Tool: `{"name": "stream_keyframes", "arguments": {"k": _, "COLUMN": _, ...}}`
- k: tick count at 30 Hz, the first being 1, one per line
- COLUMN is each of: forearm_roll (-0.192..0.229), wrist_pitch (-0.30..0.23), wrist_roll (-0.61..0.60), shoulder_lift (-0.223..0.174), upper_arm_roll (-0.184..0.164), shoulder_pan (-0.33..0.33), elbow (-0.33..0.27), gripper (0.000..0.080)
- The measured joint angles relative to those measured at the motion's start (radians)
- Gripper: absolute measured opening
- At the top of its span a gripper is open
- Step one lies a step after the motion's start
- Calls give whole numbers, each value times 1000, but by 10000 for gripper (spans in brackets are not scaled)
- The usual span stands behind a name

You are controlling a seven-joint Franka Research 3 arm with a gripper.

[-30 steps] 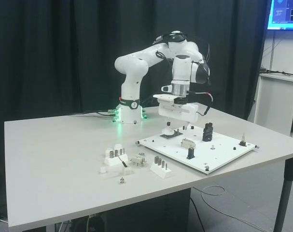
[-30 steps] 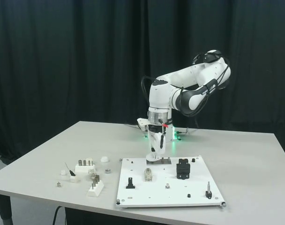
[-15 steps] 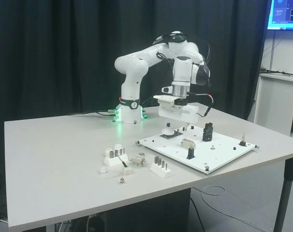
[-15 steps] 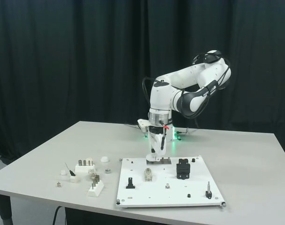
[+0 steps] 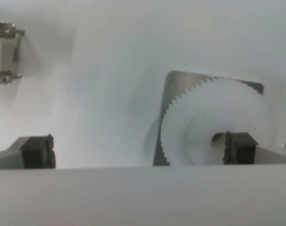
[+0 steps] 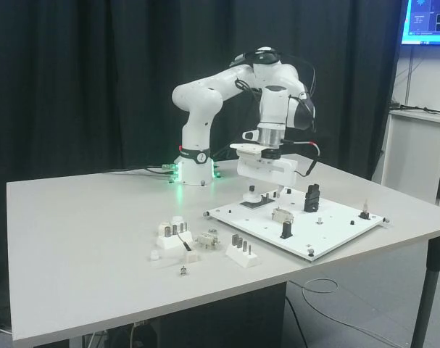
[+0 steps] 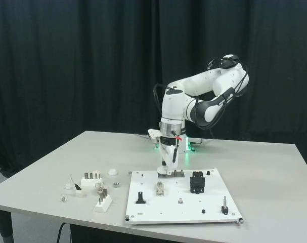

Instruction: Insert large gear.

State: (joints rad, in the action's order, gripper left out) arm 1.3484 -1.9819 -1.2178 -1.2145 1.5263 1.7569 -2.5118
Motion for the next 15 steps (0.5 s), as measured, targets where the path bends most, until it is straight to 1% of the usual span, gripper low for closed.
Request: {"name": "stream_keyframes", "arguments": {"k": 15, "forearm_roll": 0, "wrist_pitch": -23, "wrist_roll": 0, "shoulder_lift": 0, "upper_arm_roll": -24, "shoulder_pan": -12, "elbow": -3, "gripper": 800}}
